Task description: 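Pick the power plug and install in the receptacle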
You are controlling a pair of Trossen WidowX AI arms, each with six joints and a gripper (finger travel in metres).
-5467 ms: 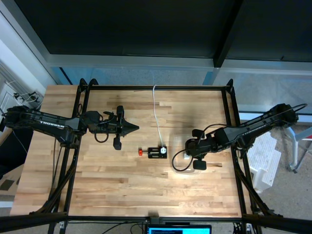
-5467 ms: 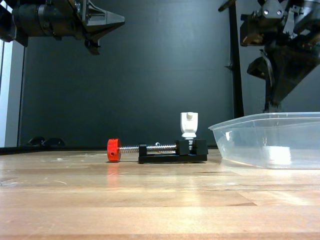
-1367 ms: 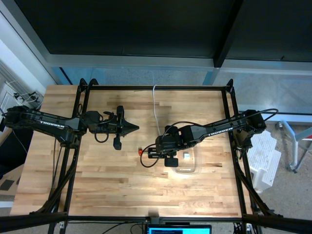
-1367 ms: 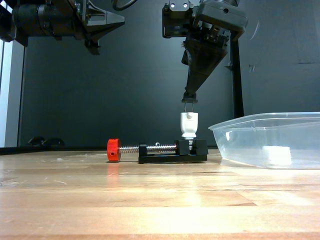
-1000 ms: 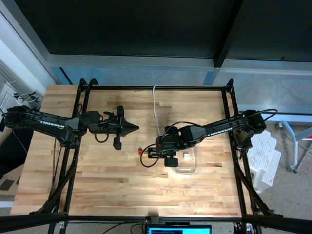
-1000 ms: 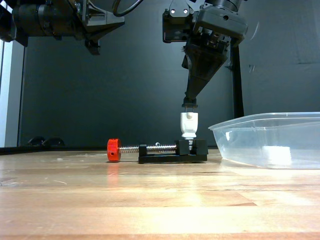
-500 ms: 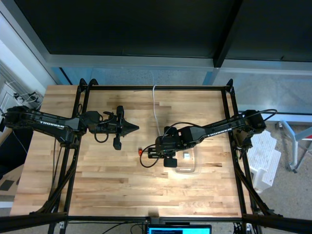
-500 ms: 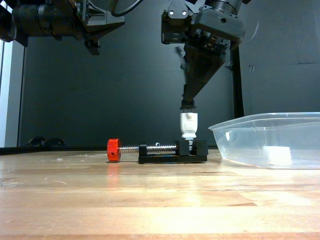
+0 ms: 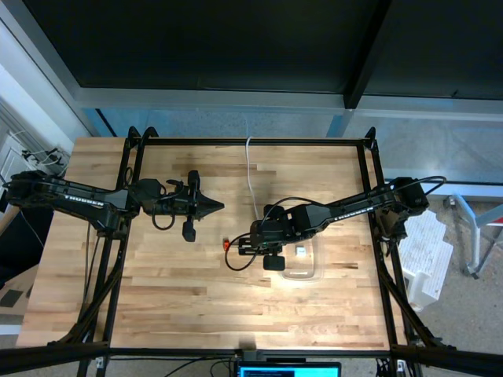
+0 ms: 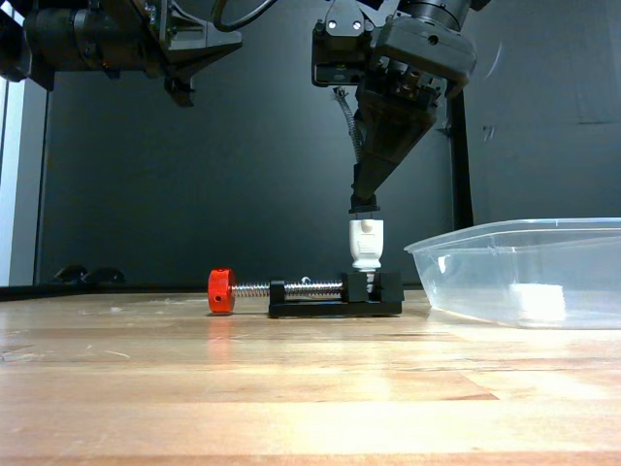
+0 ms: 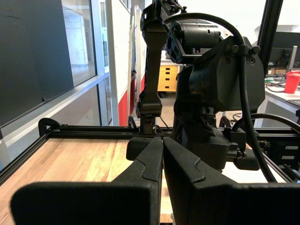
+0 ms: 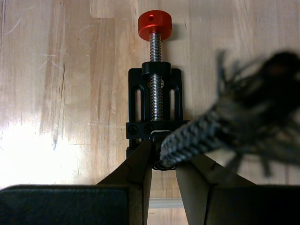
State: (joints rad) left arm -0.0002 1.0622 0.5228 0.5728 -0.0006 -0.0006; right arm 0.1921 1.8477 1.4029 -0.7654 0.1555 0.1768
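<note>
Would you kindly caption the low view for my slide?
Right tool holds the power plug atop the receptacle; left tool hangs high at the left.

I see a satin wood table and a clear glossy plastic tray. Receptacle and power plug: matt black, with a bare metal screw. Left gripper, right gripper: matt black plastic.

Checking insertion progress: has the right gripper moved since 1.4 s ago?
Yes. In the low view the right gripper, shut on the power plug, has dropped to the white top of the receptacle; gap gone. Left gripper parked high, shut.
</note>
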